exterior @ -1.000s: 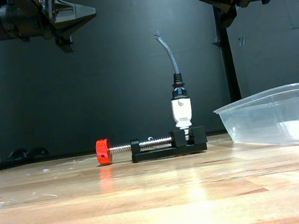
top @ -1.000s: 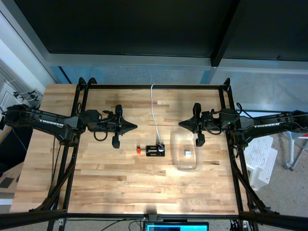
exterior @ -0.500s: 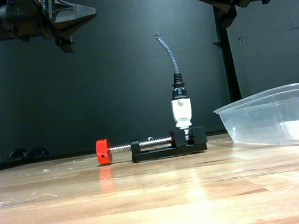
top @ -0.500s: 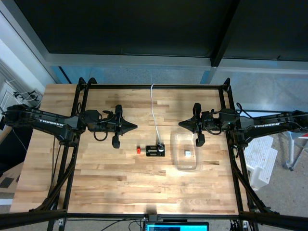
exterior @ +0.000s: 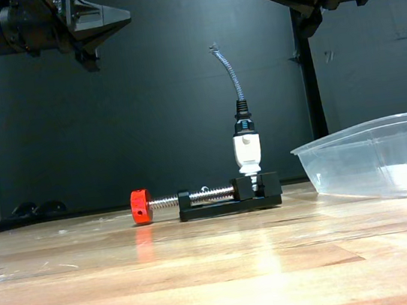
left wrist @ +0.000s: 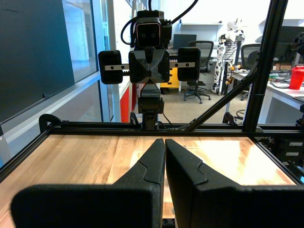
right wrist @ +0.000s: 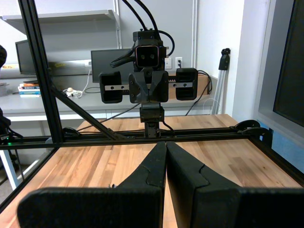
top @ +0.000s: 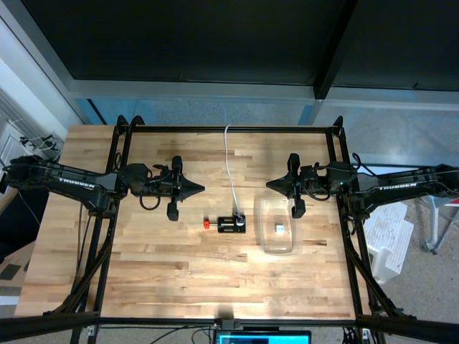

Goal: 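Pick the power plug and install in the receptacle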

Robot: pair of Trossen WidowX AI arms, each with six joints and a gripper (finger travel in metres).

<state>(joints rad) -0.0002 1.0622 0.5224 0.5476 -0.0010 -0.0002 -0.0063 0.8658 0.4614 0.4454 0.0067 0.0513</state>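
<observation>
The left tool (top: 202, 188) is hanging high over the table (top: 165, 265), fingers pressing together on nothing; the right tool (top: 269, 185) is facing it from across, likewise closed and empty; between and below them the receptacle (exterior: 247, 150) is standing upright in a black vise (exterior: 229, 197) with a red knob (exterior: 141, 207), its white cord (top: 230, 161) running away; near its right, a clear tray (exterior: 365, 168) is holding a small white piece (top: 280, 228); the power plug is proving too small to pick out
</observation>
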